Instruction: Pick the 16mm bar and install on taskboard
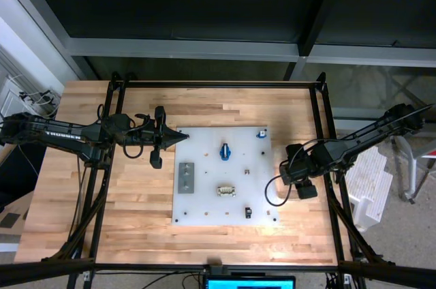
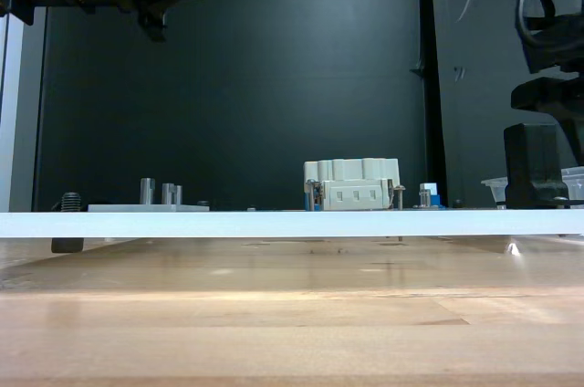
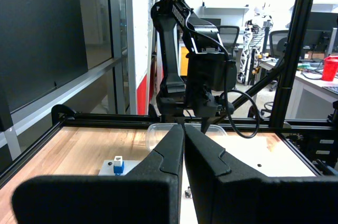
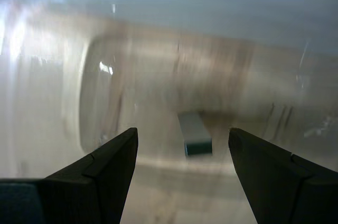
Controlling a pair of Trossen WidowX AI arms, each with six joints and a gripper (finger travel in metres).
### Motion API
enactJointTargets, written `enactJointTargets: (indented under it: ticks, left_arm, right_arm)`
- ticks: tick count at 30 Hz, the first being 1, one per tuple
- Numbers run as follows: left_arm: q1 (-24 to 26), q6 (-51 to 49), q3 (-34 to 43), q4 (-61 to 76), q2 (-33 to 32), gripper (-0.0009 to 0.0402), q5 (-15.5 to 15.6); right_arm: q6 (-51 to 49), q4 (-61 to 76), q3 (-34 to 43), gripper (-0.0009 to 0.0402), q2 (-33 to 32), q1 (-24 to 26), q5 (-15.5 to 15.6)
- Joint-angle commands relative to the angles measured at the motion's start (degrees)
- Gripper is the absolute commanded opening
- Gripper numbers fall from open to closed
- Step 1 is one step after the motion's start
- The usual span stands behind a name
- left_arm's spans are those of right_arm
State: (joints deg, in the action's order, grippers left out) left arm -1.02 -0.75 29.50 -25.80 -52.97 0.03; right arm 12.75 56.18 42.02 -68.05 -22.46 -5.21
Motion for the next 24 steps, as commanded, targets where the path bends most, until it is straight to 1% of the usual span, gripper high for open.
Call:
enactJointTargets:
  ticks: [1, 5, 12, 24]
  left_arm:
    - [0.0, 0.0, 0.0, 0.0, 0.0, 0.0000, 0.0]
    - [0.0, 0.0, 0.0, 0.0, 0.0, 0.0000, 0.0]
    - [0.0, 0.0, 0.0, 0.0, 0.0, 0.0000, 0.0]
    - [0.0, 0.0, 0.0, 0.0, 0.0, 0.0000, 0.0]
  right_arm:
    - [0.9, -0.1, -0.8, 0.0240, 0.0, 0.0, -1.5]
    - [1.0, -0.1, -0.9, 0.0240, 0.0, 0.6, -1.4]
    - [4.5, -1.4, -3.0, 0.0240, 0.0, 0.6, -1.3]
    - [4.8, -3.2, -5.3, 0.0240, 0.0, 0.6, -1.2]
